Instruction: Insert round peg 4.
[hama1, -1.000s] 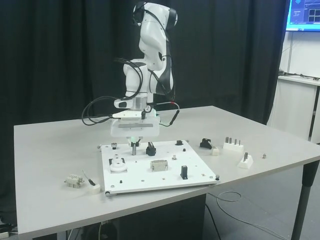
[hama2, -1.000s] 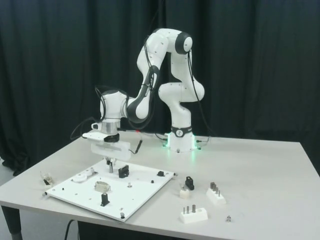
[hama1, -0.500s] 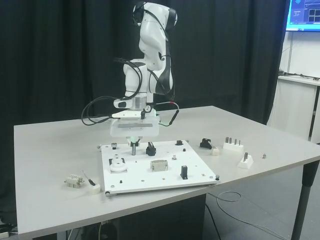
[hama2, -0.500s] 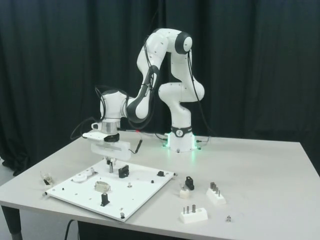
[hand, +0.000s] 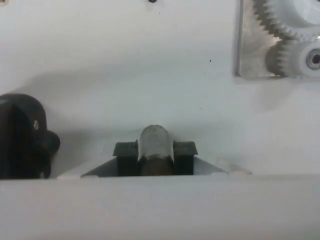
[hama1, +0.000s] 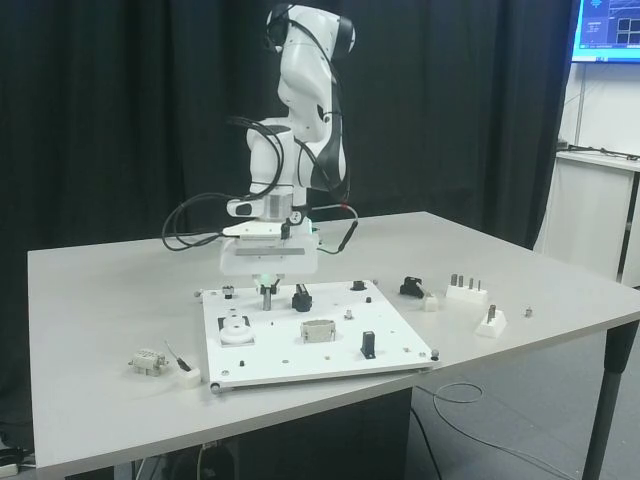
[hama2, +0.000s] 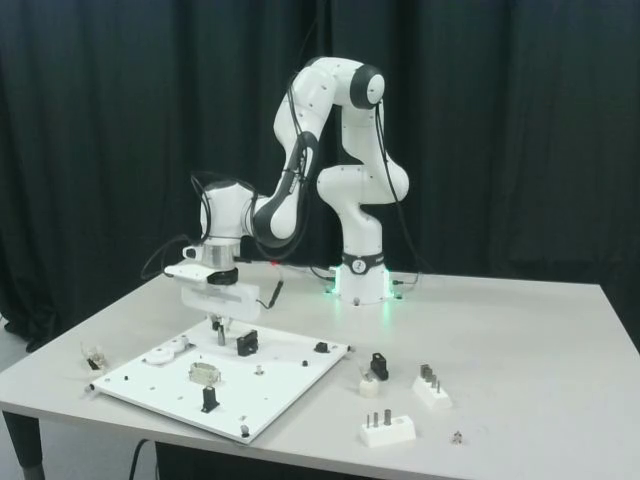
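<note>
A grey round peg (hand: 155, 141) stands upright between two black fingertips (hand: 126, 156), with my gripper (hand: 155, 156) shut on it. In the first room view the gripper (hama1: 267, 291) holds the peg (hama1: 267, 297) just over the rear left part of the white board (hama1: 330, 355). The second room view shows the gripper (hama2: 221, 329) at the board's (hama2: 270, 400) far side. Whether the peg's tip touches the board or sits in a hole is hidden.
A black knob (hand: 22, 135) (hama1: 301, 298) stands close beside the peg. White gears (hand: 295, 30) (hama1: 236, 329) lie on the board's left part, with a grey socket (hama1: 318, 330) and a black clip (hama1: 368, 343). White peg holders (hama1: 466, 289) (hama1: 491, 321) stand on the table to the right.
The gripper with the peg has shifted very slightly upward over the board; everything else is unchanged.
</note>
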